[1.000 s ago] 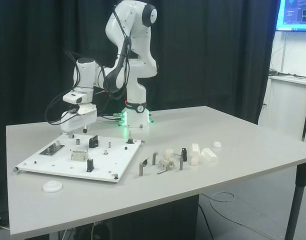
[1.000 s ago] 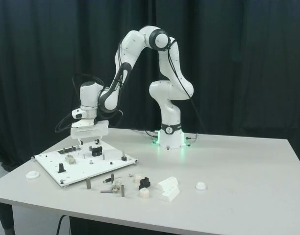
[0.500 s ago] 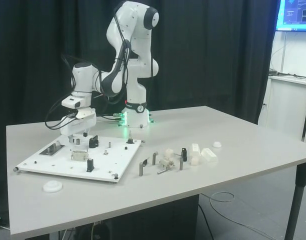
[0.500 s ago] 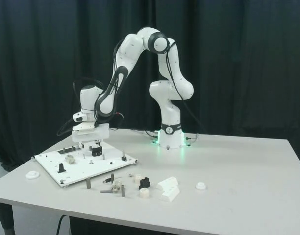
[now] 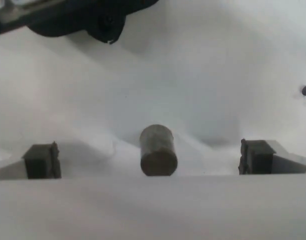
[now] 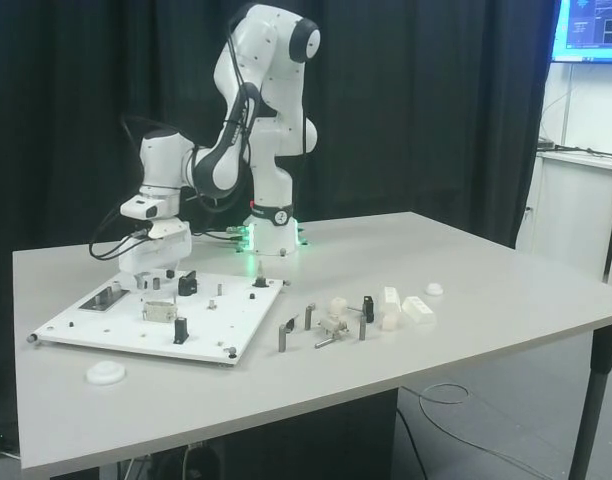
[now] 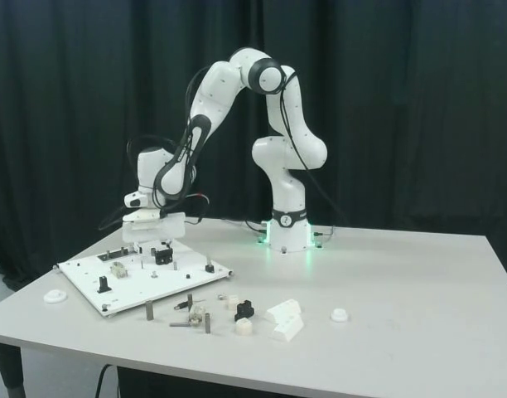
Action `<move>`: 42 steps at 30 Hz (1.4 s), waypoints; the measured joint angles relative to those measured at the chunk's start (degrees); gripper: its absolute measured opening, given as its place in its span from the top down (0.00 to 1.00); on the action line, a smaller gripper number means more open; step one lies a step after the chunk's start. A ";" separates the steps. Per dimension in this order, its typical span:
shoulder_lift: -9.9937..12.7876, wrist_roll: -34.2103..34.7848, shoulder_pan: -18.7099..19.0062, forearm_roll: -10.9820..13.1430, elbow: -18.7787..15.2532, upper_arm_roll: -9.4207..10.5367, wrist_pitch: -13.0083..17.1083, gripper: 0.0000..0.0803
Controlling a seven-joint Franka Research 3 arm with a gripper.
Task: Remove round peg 4.
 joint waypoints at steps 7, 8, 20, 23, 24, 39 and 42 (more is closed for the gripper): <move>0.72 -3.66 0.00 4.66 -0.04 0.00 0.01 0.00; 0.80 -4.17 0.00 5.28 -0.05 0.00 0.01 0.00; 1.38 -7.72 0.00 9.91 -0.06 0.05 0.01 0.00; 1.38 -8.04 0.00 10.36 -0.07 0.06 0.01 0.00; 1.39 -8.08 0.00 10.49 -0.08 0.07 0.01 0.00; 1.70 -8.24 0.00 11.40 -0.18 0.12 -0.12 0.18; 1.72 -8.24 0.00 11.42 -0.18 0.12 -0.15 0.38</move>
